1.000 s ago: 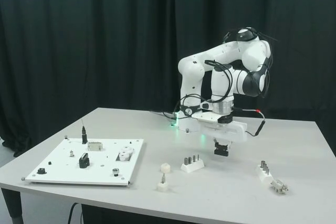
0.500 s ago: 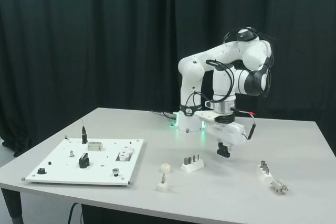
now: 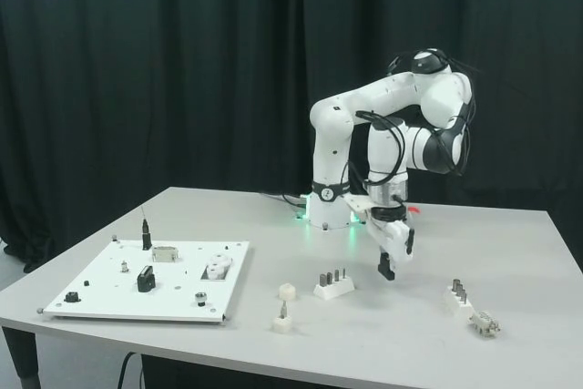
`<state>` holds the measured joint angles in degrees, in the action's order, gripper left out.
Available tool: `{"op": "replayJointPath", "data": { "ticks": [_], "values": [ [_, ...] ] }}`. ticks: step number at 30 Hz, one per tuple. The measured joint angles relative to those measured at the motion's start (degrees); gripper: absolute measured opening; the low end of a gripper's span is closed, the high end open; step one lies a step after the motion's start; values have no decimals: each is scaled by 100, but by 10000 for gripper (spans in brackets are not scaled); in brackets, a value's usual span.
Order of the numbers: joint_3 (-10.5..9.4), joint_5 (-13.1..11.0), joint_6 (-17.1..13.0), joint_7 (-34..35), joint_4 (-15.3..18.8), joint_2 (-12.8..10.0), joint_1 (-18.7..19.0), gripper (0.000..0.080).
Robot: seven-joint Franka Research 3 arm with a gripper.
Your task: Place D-SUB.
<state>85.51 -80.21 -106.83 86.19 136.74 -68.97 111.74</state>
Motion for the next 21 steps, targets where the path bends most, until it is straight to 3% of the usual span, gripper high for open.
{"op": "replayJointPath", "data": {
  "ticks": [10,21],
  "values": [
    [-181,-48,0,626,-117,0,-33,381],
    [-369,-150,-71,685,-209,-1,1,380]
  ]
}}
